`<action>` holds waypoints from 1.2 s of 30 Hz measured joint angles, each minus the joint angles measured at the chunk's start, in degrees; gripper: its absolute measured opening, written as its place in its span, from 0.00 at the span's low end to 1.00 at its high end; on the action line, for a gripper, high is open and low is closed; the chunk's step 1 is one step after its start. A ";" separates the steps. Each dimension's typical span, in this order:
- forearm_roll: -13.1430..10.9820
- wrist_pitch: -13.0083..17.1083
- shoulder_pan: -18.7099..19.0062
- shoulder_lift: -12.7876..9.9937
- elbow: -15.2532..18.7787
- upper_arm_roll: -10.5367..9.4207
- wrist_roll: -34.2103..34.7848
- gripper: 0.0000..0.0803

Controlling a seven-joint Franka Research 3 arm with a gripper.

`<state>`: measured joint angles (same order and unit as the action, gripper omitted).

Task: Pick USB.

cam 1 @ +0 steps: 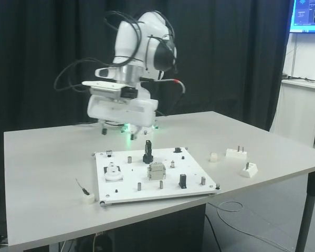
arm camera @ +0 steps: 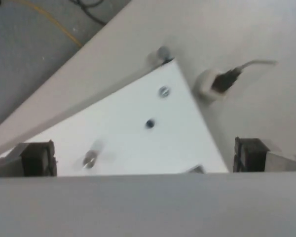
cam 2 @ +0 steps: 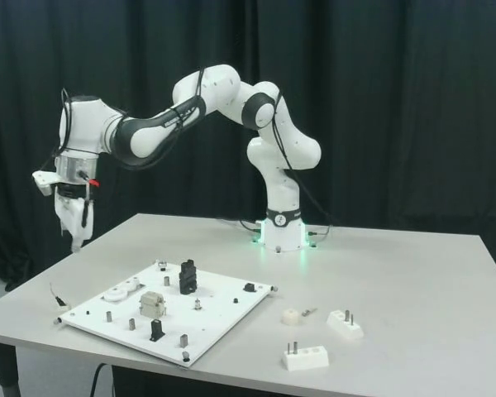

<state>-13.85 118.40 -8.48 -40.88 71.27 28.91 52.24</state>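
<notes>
**USB plug rests in its holder at the table edge, gripper empty above**

The USB plug (arm camera: 226, 80) is a small black connector with a thin grey cable, standing tilted in a small white holder (arm camera: 207, 85). It sits on the grey table (cam 1: 42, 157), just beside a corner of the white board (cam 1: 157, 190), near the table edge. In the first room view the holder (cam 1: 87, 199) is at the board's near corner.

There is one USB plug and one board. Apart from the board stand three small white blocks (cam 2: 306, 357).

The gripper (arm camera: 143, 158) hangs high above the table. Its two black fingertips (arm camera: 249, 153) are wide apart, holding nothing and touching nothing.
</notes>
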 joint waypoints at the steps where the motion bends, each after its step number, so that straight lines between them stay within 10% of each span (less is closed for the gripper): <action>1: -0.43 0.44 -0.45 -0.01 0.00 0.00 0.05 1.00; 18: -10.68 3.42 -7.97 -0.85 0.01 0.05 8.55 1.00; 36: -12.04 1.39 -10.03 -4.41 0.04 0.08 9.60 1.00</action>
<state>-25.89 119.80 -18.51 -45.30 71.31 28.99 61.83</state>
